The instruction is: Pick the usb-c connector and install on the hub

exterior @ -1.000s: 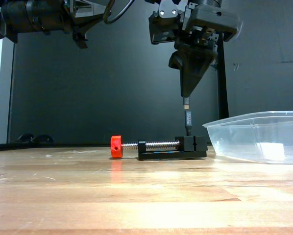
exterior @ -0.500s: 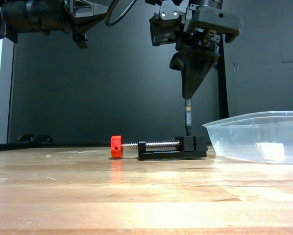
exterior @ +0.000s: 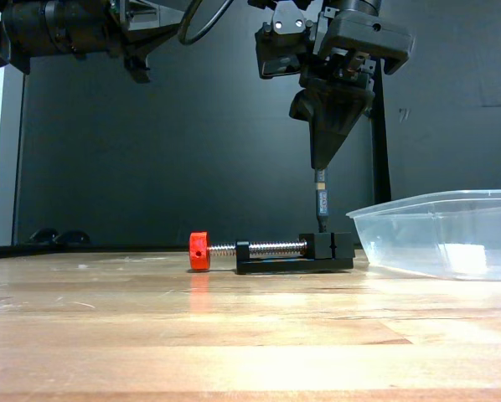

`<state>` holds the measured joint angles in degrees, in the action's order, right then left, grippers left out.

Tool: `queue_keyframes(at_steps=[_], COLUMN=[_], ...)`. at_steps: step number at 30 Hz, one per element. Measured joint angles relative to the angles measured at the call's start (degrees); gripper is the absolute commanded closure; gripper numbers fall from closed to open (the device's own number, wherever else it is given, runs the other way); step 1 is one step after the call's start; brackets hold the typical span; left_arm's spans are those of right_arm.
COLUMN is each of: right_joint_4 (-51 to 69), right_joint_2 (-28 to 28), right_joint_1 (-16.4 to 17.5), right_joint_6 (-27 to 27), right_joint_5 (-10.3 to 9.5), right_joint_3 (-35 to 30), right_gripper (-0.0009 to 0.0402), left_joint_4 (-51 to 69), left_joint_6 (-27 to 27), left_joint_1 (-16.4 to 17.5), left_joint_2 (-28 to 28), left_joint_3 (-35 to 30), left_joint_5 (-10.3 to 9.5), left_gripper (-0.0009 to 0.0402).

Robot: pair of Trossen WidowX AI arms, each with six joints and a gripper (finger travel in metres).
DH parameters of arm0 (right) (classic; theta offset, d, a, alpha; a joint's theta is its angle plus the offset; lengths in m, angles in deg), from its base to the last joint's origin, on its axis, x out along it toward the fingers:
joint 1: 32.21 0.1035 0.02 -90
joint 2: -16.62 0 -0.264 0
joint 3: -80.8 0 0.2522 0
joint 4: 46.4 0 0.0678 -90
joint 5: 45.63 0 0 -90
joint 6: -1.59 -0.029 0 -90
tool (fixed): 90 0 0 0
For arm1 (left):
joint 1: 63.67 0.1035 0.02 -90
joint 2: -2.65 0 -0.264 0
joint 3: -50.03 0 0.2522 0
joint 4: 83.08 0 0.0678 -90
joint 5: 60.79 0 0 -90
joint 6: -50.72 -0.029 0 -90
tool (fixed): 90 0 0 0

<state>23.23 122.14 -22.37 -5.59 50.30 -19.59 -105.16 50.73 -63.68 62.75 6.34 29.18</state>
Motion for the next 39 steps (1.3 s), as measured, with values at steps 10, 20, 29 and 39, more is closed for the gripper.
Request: queue_keyframes(at_steps=[10,20,29,39], right_joint_4=[-0.6,0.4,0.3,-0.3], right_joint_2=[0.0,-0.2,-0.3,-0.2], right_joint_1=[0.0,0.0,0.0,0.0], right_joint_6=[0.0,-0.4,-0.4,-0.2], right_joint_5=[0.0,-0.02,-0.04,-0.04], right_joint_3=[0.8,0.8,1.0,1.0], right_gripper=[0.0393,0.0393,0.0393,0.0393], left_joint_4=[0.0,0.0,0.0,0.0], left_joint_6=[0.0,0.0,0.0,0.0], left_joint_1=[0.0,0.0,0.0,0.0], left_joint_2=[0.0,0.0,0.0,0.0], left_joint_3=[0.0,0.0,0.0,0.0], left_joint_5=[0.02,0.02,0.02,0.02], left_gripper=[0.0393,0.0393,0.0393,0.0393])
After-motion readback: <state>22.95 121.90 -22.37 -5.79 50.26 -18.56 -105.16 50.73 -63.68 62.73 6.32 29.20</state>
